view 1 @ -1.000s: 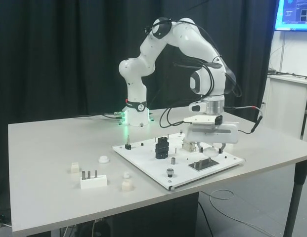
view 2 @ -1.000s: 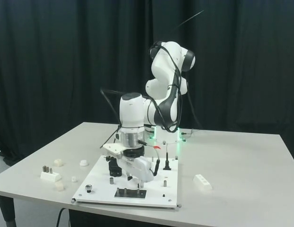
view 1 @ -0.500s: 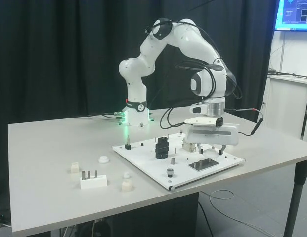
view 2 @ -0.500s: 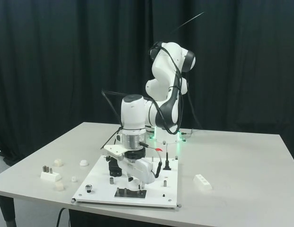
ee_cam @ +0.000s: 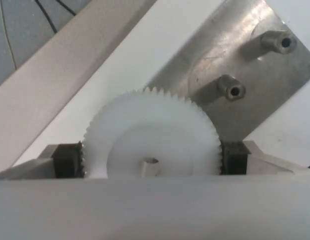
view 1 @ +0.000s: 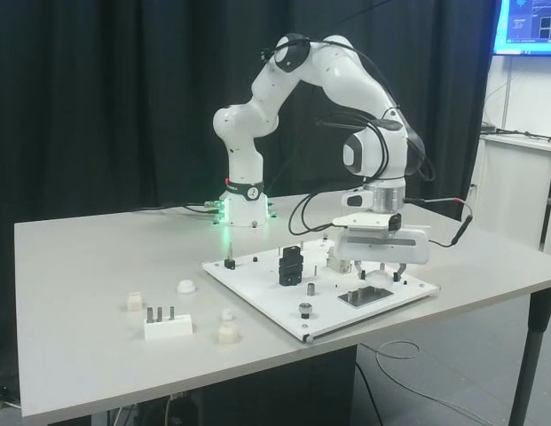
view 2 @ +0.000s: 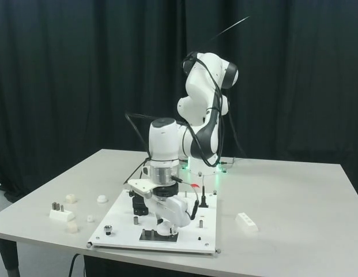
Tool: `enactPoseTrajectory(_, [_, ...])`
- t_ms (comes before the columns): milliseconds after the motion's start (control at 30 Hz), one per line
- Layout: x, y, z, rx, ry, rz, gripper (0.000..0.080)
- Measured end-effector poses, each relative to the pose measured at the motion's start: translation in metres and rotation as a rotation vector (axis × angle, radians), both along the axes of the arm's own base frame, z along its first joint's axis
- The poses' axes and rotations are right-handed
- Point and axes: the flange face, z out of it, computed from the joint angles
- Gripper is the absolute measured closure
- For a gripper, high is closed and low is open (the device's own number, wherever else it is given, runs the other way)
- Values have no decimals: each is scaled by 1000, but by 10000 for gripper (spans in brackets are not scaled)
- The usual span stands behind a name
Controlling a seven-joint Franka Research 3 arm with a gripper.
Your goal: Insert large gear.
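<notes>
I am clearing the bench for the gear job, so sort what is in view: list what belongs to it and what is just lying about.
For the job:
- large gear, gripped in the hand
- grey plate with two pegs
- white board under the plate

Lying about:
- small white block with pins
- three small white parts
- white block beside the board

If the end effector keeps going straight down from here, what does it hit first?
Probably the grey metal plate with its two pegs; the held large gear would touch first. Exact alignment is unclear.
</notes>
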Motion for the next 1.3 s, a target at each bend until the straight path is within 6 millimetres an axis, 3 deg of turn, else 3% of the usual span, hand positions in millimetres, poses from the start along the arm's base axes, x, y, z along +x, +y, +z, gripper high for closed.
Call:
enactPoseTrajectory(433, [0,2,-9,-6,-2,3,209])
enactPoseTrajectory(1300, [-6,1,-9,3,11,-10,209])
